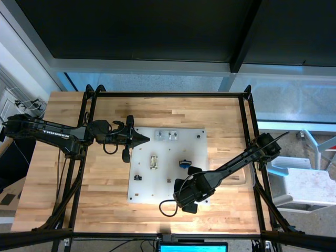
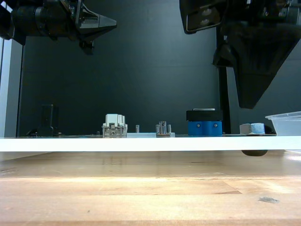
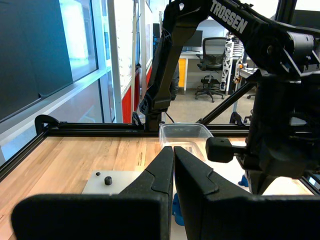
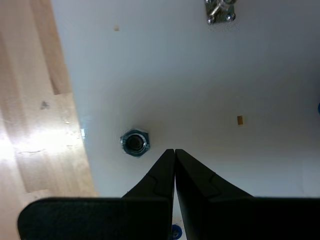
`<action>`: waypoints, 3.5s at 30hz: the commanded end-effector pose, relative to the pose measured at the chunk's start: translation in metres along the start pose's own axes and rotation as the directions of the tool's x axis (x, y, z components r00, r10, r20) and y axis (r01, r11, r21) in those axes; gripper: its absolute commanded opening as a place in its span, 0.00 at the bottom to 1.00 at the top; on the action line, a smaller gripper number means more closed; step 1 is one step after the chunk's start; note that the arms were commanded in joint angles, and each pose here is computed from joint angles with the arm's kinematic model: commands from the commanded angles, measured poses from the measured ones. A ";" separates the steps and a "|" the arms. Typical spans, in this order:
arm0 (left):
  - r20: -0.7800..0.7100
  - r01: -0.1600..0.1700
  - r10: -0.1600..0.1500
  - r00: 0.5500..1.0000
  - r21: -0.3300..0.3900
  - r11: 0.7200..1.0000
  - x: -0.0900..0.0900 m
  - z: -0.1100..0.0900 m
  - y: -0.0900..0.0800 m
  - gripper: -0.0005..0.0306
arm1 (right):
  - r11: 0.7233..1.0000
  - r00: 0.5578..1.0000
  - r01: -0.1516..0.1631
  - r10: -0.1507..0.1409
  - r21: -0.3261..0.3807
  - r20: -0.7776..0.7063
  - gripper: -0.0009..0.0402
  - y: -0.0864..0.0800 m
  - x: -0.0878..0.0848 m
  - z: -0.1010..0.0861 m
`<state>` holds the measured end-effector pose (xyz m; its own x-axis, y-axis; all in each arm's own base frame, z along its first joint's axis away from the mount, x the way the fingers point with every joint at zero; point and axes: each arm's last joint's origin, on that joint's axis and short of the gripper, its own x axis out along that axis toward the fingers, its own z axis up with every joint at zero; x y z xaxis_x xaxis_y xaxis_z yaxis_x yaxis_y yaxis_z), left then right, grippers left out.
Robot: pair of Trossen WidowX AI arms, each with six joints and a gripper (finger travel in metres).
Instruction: Pick the M12 fastener and fasten on the M12 threads
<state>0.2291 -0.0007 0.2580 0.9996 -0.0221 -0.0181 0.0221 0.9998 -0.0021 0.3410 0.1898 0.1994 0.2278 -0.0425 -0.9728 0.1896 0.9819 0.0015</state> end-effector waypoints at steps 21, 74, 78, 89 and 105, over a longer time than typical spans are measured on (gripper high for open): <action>0.000 0.000 0.000 1.000 0.000 1.000 0.000 0.000 0.000 0.02 | 0.985 0.979 -0.172 0.169 -0.016 -0.113 0.02 0.007 0.013 -0.003; 0.000 0.000 0.000 1.000 0.000 1.000 0.000 0.000 0.000 0.02 | 0.981 0.972 -0.189 0.192 0.034 -0.134 0.02 0.008 0.013 -0.007; 0.000 0.000 0.000 1.000 0.000 1.000 0.000 0.000 0.000 0.02 | 0.982 0.973 -0.188 0.190 0.033 -0.133 0.02 0.008 0.013 -0.007; 0.000 0.000 0.000 1.000 0.000 1.000 0.000 0.000 0.000 0.02 | 0.988 0.984 -0.153 0.155 0.030 -0.091 0.02 0.007 0.010 -0.004; 0.000 0.000 0.000 1.000 0.000 1.000 0.000 0.000 0.000 0.02 | 0.990 0.986 -0.136 0.139 0.036 -0.092 0.02 0.003 0.009 -0.003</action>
<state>0.2291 -0.0007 0.2579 0.9996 -0.0217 -0.0185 0.0217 0.9998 -0.0021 0.3403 0.1943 0.1893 0.1613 0.1174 -0.9799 0.1885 0.9710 0.1473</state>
